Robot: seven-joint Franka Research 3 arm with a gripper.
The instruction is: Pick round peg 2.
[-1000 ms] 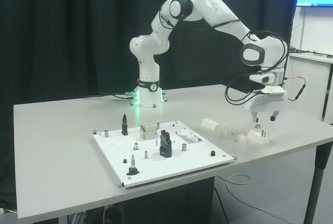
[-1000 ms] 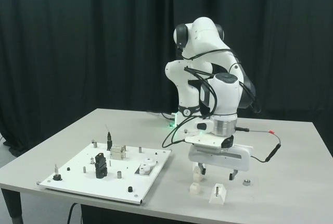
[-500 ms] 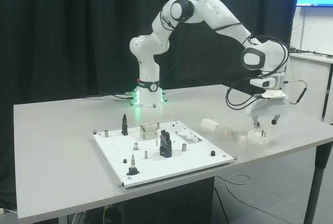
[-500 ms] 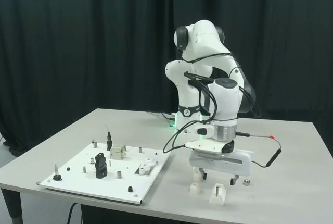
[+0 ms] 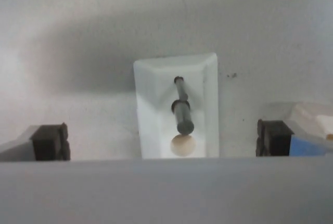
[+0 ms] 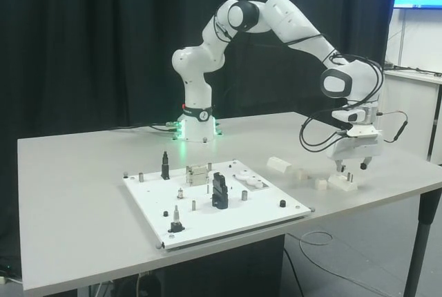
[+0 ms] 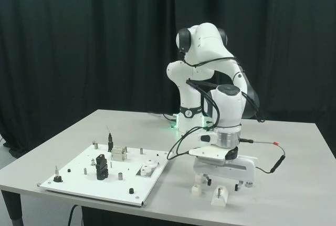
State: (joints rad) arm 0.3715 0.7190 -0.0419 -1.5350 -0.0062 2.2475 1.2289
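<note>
Round peg 2 is a thin grey pin standing upright in a small white holder block on the grey table. My gripper is open and hangs just above it, one black fingertip on each side of the block, touching nothing. In the first room view the gripper sits low over the holder near the table's right edge. From the second room view the gripper is right above the peg and its holder.
A white assembly board with several pegs and black parts lies left of the gripper. Other small white blocks lie between the board and the holder. A cable loops from the wrist. The table's front edge is close.
The gripper has come down toward the holder and turned about its vertical axis. Its fingers now straddle the peg. Peg and holder have not moved.
</note>
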